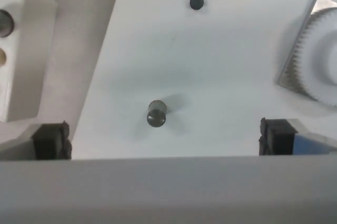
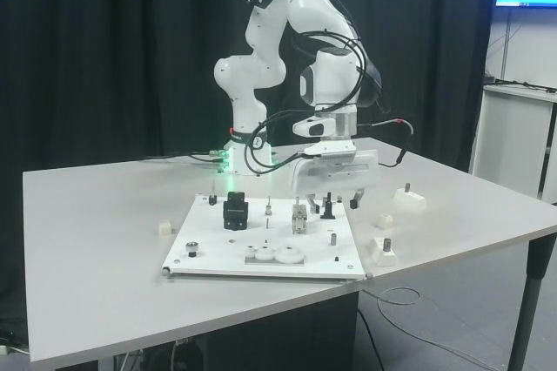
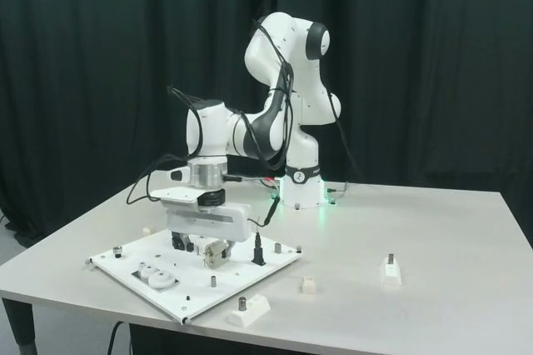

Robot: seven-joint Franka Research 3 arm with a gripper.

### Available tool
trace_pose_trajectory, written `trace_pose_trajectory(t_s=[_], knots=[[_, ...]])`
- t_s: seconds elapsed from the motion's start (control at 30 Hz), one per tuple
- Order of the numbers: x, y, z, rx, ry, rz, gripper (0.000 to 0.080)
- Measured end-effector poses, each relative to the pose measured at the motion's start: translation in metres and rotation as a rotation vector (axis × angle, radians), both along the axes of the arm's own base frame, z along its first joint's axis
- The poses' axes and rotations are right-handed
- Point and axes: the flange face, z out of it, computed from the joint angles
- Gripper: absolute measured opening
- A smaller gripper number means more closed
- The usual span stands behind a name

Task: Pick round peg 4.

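Round peg 4 stands upright on the white board beneath the wide-open, empty gripper, whose fingers could tip it if the descent drifts off-centre.

White board, grey table, black curtain

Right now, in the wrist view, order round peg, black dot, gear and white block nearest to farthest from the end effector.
1. Round peg: between the end effector's open fingers.
2. Black dot: on the plate, beyond the peg.
3. Gear, on the plate, and white block, off it: too close to call.
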Motion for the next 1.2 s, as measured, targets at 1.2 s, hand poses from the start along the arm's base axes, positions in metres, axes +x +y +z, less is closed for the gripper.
trace_pose_trajectory(t_s=[1.2], knots=[[0.009, 0.019, 0.01, 0.01, 0.014, -0.033, 0.08]])
